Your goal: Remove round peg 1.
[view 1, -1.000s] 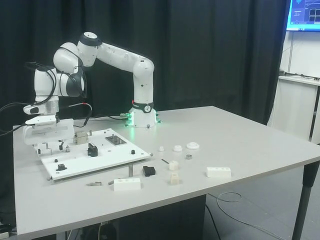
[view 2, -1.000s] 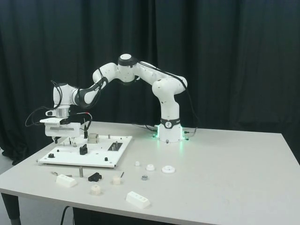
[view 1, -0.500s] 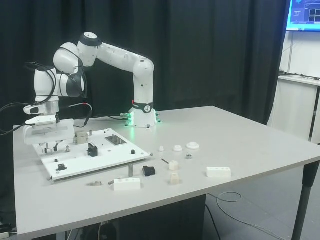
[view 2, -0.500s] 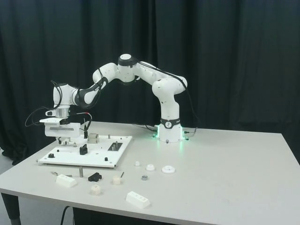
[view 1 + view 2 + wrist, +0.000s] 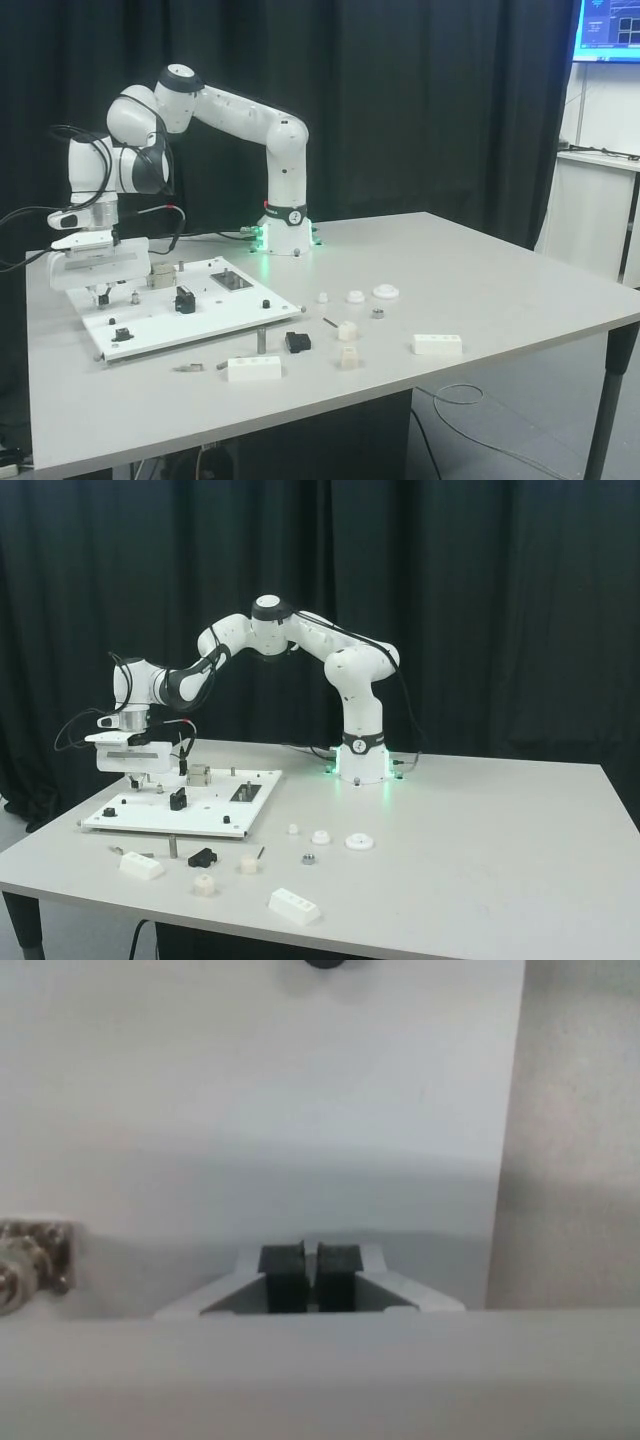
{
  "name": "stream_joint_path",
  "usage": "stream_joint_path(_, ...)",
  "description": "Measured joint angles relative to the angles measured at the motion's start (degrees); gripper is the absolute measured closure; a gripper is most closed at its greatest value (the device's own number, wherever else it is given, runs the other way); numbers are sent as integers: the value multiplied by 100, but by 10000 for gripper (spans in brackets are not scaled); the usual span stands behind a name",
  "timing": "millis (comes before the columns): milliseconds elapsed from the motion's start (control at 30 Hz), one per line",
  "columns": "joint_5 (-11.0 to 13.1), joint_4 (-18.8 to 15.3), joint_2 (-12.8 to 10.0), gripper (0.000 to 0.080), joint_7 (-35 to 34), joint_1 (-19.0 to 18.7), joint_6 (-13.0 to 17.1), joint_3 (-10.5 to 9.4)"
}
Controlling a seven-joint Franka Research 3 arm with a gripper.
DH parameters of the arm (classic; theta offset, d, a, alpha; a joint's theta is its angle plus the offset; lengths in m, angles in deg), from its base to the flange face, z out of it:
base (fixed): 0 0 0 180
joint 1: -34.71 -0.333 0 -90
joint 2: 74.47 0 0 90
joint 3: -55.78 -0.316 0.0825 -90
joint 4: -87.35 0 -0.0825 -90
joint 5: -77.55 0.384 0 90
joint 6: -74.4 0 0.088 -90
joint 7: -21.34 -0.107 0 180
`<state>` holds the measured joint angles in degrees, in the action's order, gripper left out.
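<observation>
The white arm's end effector [image 5: 100,296] is seen hovering just above the far corner of the flat white assembly board [image 5: 215,310] on the grey table [image 5: 480,290], its black pads [image 5: 283,1278] pressed almost together on something too thin to be made out. Round peg 1 cannot be identified with certainty; extraction is judged under way, with carrying clear and release left.

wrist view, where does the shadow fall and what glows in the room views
Wrist view: a soft grey shadow band crosses the white board just ahead of the gripper, whose housing fills the foreground out of focus. Both room views: green lights glow at the arm's base, against black curtains.
</observation>
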<state>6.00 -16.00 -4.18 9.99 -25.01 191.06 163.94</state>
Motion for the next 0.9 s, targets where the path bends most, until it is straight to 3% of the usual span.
stream_joint_path(433,62,-5,-98,782,0,4,-191,-137)
stream_joint_path(900,185,-12,-221,787,-4,57,-769,-711)
